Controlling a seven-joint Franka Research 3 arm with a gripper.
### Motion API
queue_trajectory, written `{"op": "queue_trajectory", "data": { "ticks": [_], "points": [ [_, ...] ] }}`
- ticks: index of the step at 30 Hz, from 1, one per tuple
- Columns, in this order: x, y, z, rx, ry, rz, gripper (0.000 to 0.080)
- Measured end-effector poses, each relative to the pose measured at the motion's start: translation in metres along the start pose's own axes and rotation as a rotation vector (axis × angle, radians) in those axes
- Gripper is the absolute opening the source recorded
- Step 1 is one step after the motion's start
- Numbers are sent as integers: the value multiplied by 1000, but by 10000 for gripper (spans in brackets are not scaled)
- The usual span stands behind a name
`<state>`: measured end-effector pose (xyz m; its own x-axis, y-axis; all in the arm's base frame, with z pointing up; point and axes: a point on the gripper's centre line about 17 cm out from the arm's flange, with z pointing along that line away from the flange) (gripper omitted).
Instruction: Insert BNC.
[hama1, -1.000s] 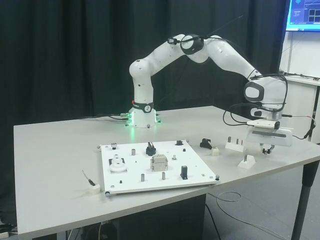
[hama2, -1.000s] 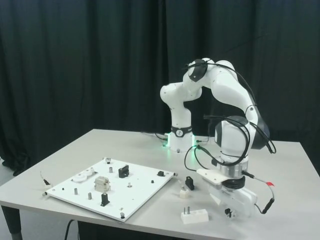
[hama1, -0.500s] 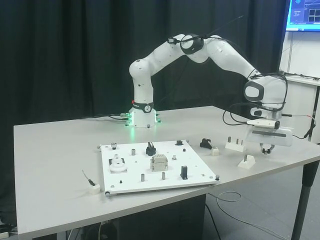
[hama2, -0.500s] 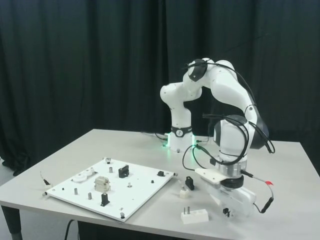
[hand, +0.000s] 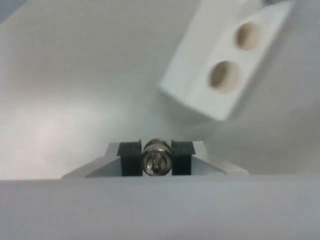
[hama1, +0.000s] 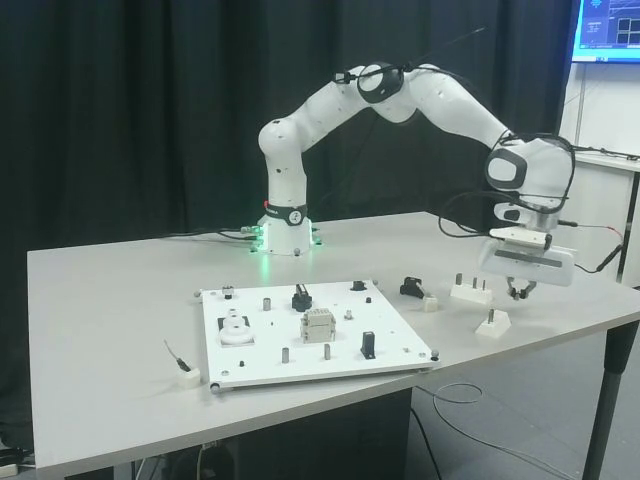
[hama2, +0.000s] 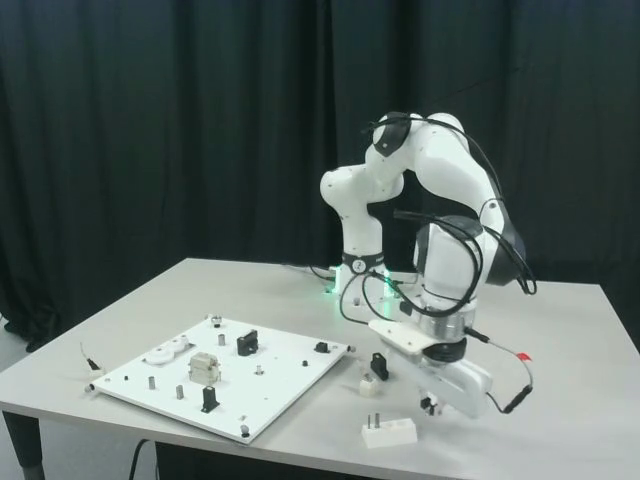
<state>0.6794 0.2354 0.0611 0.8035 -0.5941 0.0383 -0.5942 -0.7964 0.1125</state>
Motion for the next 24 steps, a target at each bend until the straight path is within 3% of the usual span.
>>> {"op": "queue_trajectory", "data": {
  "ticks": [11, 24],
  "points": [
    [11, 58, -22, -90, -65, -64, 120],
    [17, 143, -38, -163, -133, -152, 120]
  ]
}}
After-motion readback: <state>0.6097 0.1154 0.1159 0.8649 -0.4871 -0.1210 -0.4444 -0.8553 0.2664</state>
